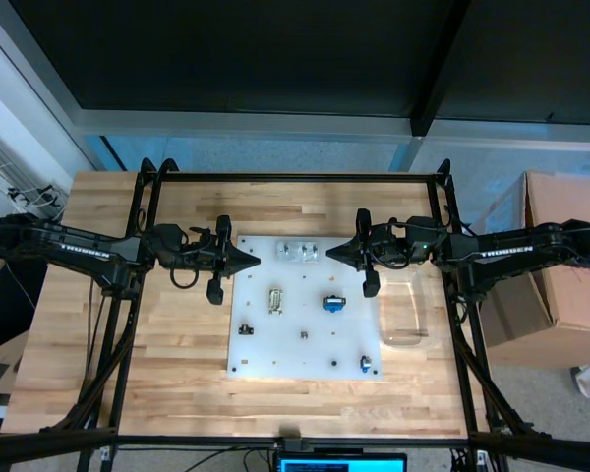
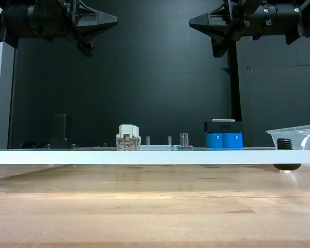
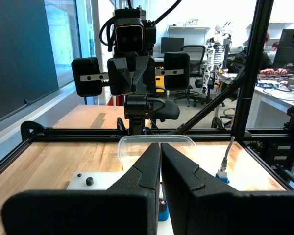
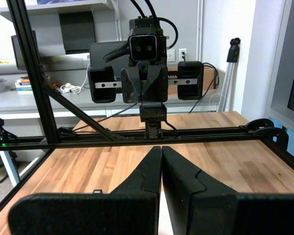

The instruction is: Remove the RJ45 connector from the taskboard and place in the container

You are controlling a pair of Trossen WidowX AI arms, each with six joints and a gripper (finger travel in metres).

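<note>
1. Blue seat (image 1: 367,367) at the lower right corner of the board (image 1: 275,344) is where the RJ45 (image 1: 368,362) sits. It looks plugged in, with a grey cable (image 3: 228,152) stub standing upright out of it in the left wrist view. Nothing is gripping it.
2. I'd call the step in hand the reach, so the task has barely started. The container (image 1: 404,344) lies just beside the board's right edge, right of centre in the high view, and nothing shows inside it.
3. The right gripper (image 1: 329,254) looks like the better pick, since it's on the container's side and the carry afterwards would be short.
4. To do it well, I'd spread the fingers before dropping. Come straight down from above and close across the plug body, not the cable.
5. An RJ45 probably has a latch tab, so I'd expect it to need a squeeze before it lets go. Pull along the seat's axis and don't lever it sideways.
6. Let go low over the container so it doesn't bounce out.
7. Pose: both arms are stretched out level and ride high above the board, as the low view shows. Their grippers point at each other across the board's upper edge.
8. The left gripper (image 1: 256,262) is at the board's upper left corner, and the right one is over the upper edge, right of centre. They're well apart from the RJ45.
9. Both pairs of fingers are pinched to a thin slit and hold nothing.
</note>
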